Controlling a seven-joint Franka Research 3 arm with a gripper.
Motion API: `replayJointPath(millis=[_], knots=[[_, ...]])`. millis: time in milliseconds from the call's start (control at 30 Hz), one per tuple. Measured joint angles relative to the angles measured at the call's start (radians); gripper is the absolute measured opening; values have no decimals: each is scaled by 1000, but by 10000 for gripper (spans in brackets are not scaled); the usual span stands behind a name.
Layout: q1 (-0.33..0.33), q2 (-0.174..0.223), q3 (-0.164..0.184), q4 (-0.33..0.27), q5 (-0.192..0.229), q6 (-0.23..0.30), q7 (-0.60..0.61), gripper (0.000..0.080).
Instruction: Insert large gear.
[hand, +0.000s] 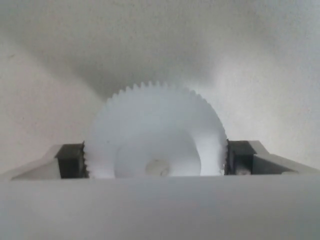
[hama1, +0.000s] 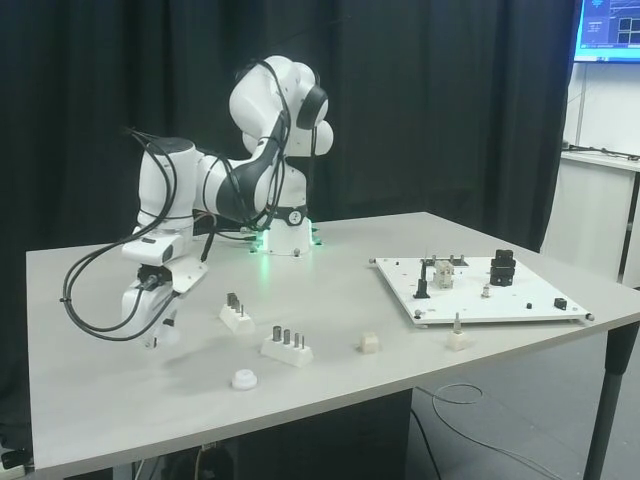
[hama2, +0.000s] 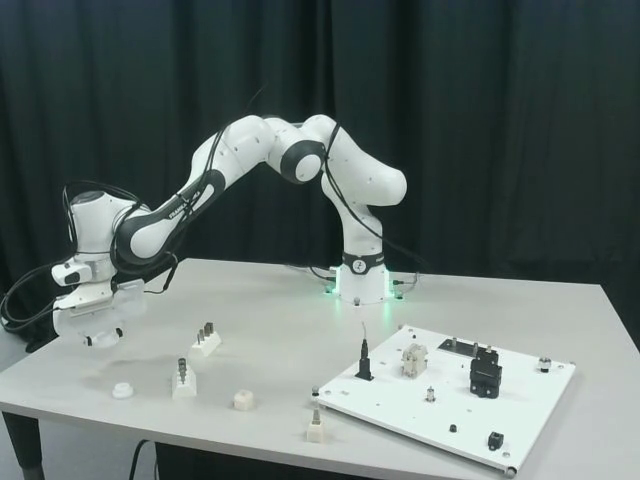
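- The white Franka arm (hama2: 250, 150) reaches far out from its base to the end of the grey table (hama1: 330, 290) farthest from the assembly board, its two-finger gripper (hand: 156, 159) poised just above the tabletop near the table's edge.
- The wrist view shows the fingers clamped on the rim of the large white toothed plastic gear (hand: 157, 132), one black pad (hand: 70, 160) at each side; both room views hide that grip behind the hand.
- The gear hangs over bare grey surface, with nothing under it.
- Open table lies between the hand and the white rectangular assembly board (hama2: 445, 395), which sits well apart at the opposite end.
- Near the hand stand two small white blocks holding upright pegs (hama1: 287, 345), a small white round part (hama1: 244, 380) and a small pale cube (hama1: 369, 342), all close to the front edge.
- The second room view shows a black post (hama2: 364, 362) upright on the board.
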Motion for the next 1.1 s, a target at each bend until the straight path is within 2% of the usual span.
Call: replayJointPath(millis=[367, 600, 800, 1100], knots=[[12, -19, 0, 0, 0, -20, 0, 597], [33, -38, 1, 0, 8, -60, 0, 597], [60, -57, 0, -1, 31, -130, 6, 597], [122, -99, -1, -15, 41, -283, 67, 597]])
